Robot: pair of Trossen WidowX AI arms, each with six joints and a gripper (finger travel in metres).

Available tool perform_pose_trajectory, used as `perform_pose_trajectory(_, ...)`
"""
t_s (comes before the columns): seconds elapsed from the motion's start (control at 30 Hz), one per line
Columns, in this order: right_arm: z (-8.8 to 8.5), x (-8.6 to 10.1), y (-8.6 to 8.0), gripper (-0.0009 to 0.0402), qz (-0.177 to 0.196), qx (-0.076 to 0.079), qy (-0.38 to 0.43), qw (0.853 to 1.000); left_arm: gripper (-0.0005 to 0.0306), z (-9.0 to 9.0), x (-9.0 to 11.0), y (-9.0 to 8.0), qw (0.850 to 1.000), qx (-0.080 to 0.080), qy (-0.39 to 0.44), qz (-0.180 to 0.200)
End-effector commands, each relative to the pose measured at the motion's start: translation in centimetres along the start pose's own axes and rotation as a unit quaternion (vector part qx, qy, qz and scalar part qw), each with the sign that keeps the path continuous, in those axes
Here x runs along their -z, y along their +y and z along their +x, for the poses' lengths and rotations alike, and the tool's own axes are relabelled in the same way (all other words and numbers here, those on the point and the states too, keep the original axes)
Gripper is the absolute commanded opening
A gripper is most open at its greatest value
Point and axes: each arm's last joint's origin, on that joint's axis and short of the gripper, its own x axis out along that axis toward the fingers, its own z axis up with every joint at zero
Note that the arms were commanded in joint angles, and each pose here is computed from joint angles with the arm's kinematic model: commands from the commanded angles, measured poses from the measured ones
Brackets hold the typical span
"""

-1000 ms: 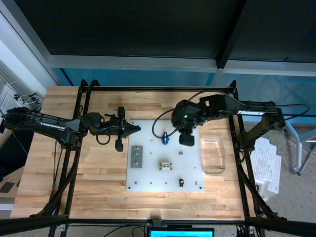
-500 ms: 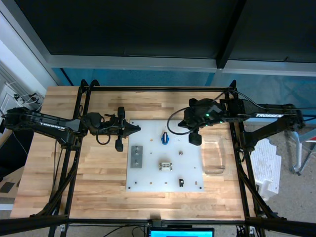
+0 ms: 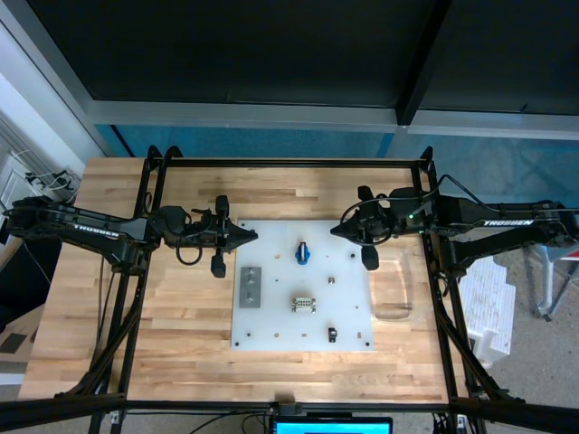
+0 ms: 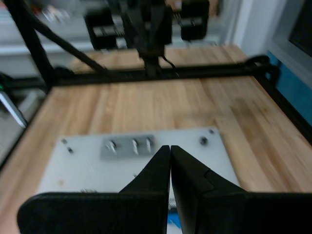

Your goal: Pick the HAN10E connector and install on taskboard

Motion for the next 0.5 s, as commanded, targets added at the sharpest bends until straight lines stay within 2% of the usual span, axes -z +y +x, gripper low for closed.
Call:
perform_pose_trajectory(0.03, 0.2, 1.1, -0.3, 0.0, 0.0, 0.002, -0.037, 0.999, 0.0001, 0.0, 0.0, 0.0, 1.0, 0.0, 0.0, 0.0)
perform_pose_trajectory(0.13, 0.5, 2.0, -0.3, 0.0, 0.002, -0.002, -0.065, 0.998, 0.0001, 0.0, 0.0, 0.0, 1.0, 0.0, 0.0, 0.0)
perform_pose_trajectory(0.2, 0.7, 2.6, -0.3, 0.0, 0.003, -0.015, -0.083, 0.996, 0.0001, 0.0, 0.0, 0.0, 1.0, 0.0, 0.0, 0.0)
perform_pose_trajectory(0.43, 0.9, 4.0, -0.4, 0.0, 0.012, -0.018, -0.138, 0.99, 0.0001, 0.0, 0.0, 0.0, 1.0, 0.0, 0.0, 0.0)
perform_pose_trajectory(0.5, 0.8, 4.1, -0.4, 0.0, 0.012, -0.013, -0.147, 0.989, 0.0001, 0.0, 0.0, 0.0, 1.0, 0.0, 0.0, 0.0)
